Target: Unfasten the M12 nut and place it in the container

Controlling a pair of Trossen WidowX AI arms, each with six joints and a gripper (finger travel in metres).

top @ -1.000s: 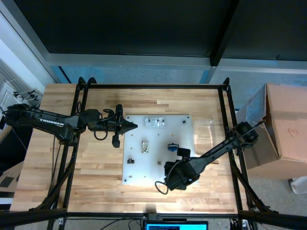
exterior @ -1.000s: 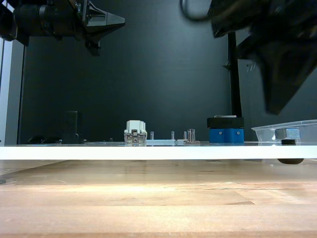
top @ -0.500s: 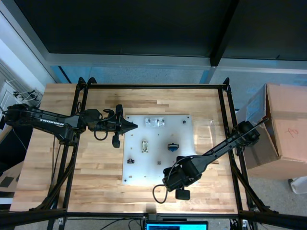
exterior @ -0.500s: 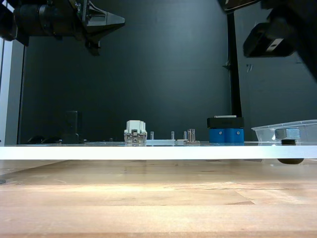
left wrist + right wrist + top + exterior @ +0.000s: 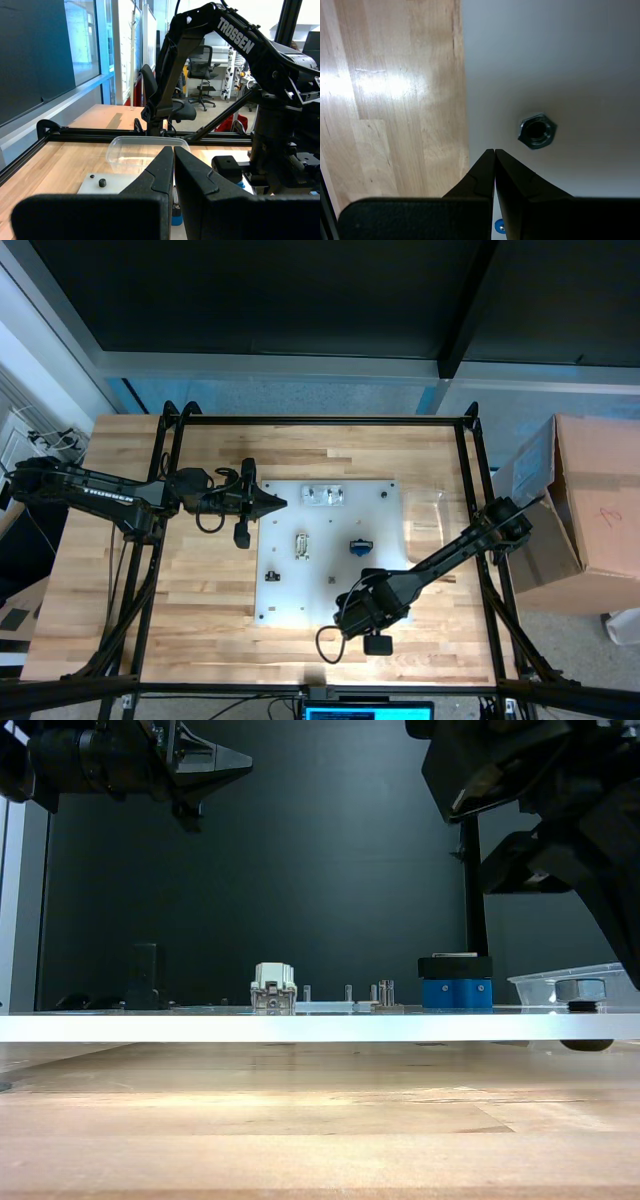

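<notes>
While the M12 nut is seen seated on its stud, near the near right edge of the white board, the right pincer is held above the board beside it and apart from it. Its fingers are pressed together with nothing between them. The left pincer is held high over the board's far left edge, likewise pressed together and empty. The clear container is set on the worktop at the board's right side.

Bright glare streaks the wooden table; the low view is dim, its backdrop black.
</notes>
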